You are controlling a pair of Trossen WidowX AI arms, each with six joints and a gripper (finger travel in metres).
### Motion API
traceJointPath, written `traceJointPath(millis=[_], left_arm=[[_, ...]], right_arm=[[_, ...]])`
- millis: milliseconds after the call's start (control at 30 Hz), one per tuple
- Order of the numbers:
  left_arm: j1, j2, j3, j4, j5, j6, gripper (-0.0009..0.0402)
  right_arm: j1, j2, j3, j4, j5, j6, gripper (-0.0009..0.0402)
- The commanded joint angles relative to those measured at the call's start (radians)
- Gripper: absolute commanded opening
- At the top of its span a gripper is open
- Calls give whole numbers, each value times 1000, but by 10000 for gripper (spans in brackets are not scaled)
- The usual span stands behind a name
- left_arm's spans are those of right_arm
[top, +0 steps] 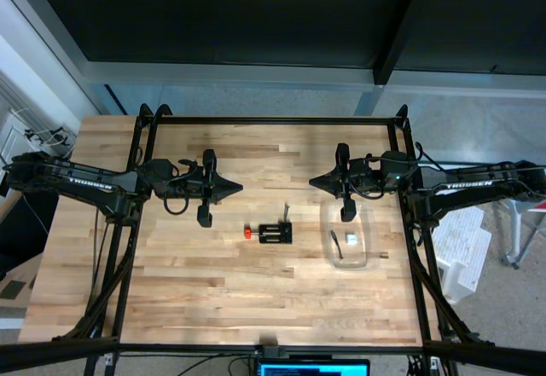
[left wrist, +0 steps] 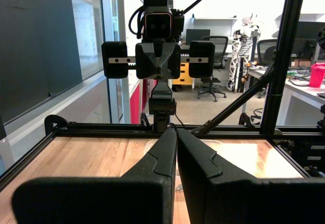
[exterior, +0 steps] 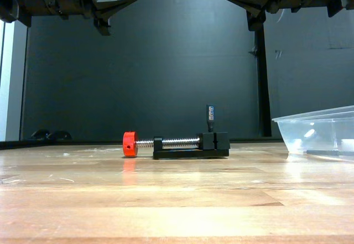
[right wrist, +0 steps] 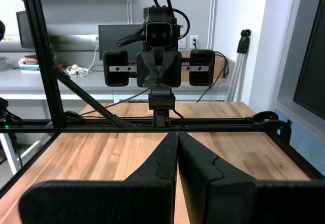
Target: Remove the USB-C connector from taskboard and place in the container
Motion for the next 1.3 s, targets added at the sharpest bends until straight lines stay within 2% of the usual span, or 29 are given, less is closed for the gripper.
traceJointPath(millis=[33, 400, 500, 1300], left_arm=[[0, 0, 0, 0, 0, 0, 0], [0, 0, 0, 0, 0, 0, 0], [0, 0, 0, 0, 0, 0, 0], [0, 0, 0, 0, 0, 0, 0]], right_arm=[[1, 1, 0, 2, 23, -1, 0], [7, 1, -16, 25, 23, -18, 0], [8, 1, -32, 39, 39, -16, 0], [10, 1, -32, 34, 39, -18, 0]])
